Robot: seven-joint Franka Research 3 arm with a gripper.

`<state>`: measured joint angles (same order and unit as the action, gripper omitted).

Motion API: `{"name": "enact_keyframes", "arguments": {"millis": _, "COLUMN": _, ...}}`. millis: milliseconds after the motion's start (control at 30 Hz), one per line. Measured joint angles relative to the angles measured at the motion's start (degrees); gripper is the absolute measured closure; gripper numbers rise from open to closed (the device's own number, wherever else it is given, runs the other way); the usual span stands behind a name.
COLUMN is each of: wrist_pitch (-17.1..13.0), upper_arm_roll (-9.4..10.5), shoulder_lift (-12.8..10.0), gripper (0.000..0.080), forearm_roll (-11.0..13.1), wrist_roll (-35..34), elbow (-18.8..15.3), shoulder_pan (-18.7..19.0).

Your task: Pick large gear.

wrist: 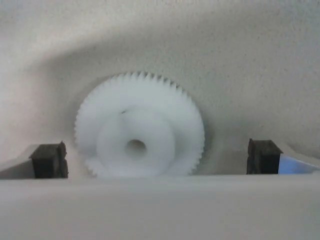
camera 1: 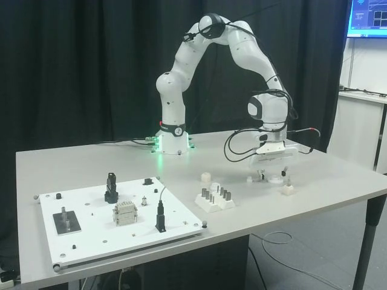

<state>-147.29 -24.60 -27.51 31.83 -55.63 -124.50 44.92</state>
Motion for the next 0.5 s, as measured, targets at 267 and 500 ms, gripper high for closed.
{"name": "enact_keyframes", "arguments": {"millis": 267, "wrist_pitch": -2.01, "upper_arm_roll": 0.69, "shoulder_lift": -0.97, "gripper": 0.0003, "forearm_roll": 0.0, "wrist_roll": -0.73, "elbow": 0.0, "shoulder_pan": -0.02}}
{"name": "enact_keyframes", "arguments": {"millis": 500, "wrist_pitch": -3.32, "upper_arm_roll": 0.88, "shoulder_lift": -1.58, "gripper": 0.0003, "forearm_roll": 0.0, "wrist_roll": -1.03, "elbow": 0.0, "shoulder_pan": -0.02}}
